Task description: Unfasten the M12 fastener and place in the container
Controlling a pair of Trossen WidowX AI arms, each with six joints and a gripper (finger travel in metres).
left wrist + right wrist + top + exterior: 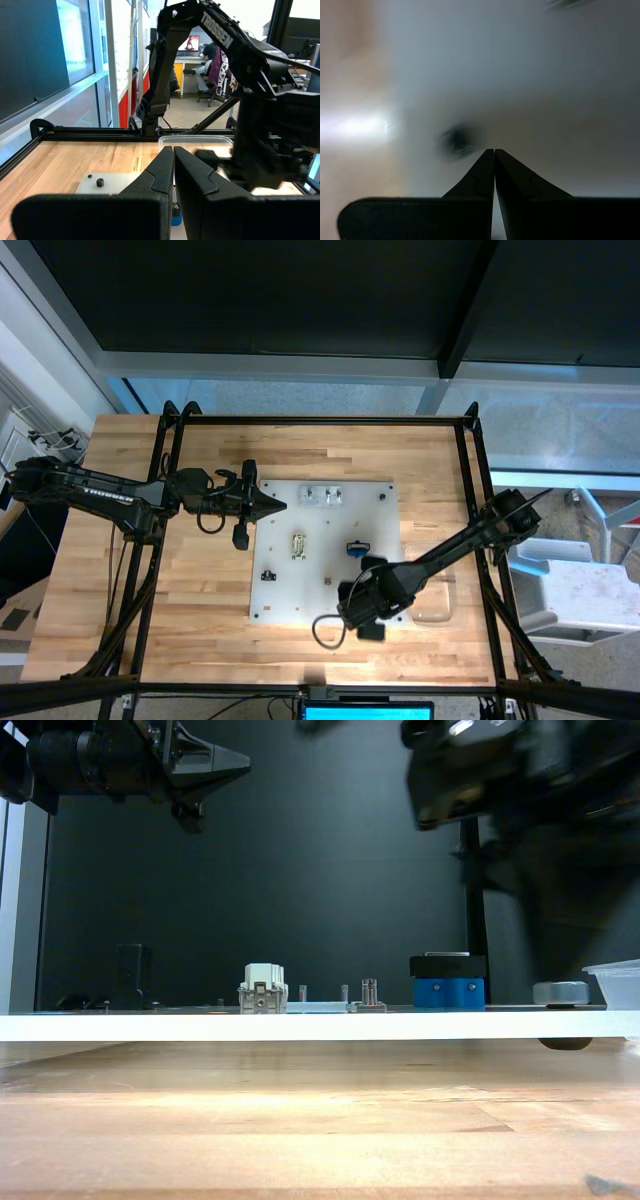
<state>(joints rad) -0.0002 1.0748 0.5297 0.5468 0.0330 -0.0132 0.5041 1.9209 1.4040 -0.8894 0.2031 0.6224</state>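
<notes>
A small silver nut (560, 992), the M12 fastener, sits low at the white board's (325, 580) near right edge, in front of the clear container (615, 982). No ribs show under it, and I cannot tell whether it is on its stud. In the high view my right arm covers that spot, and the container (440, 605) looks empty beside the board. My right gripper (494, 150) is shut with nothing between its fingers, over a blurred white surface. It hangs above the board's near right part (362, 612). My left gripper (278, 506) is shut at the board's far left edge.
A blue block with a dark top (447, 982) stands on the board left of the nut. A pale connector (262, 990) and small posts (369, 992) stand mid-board. A black frame (320, 420) rings the wooden table. The left gripper (240, 762) hangs high above the board.
</notes>
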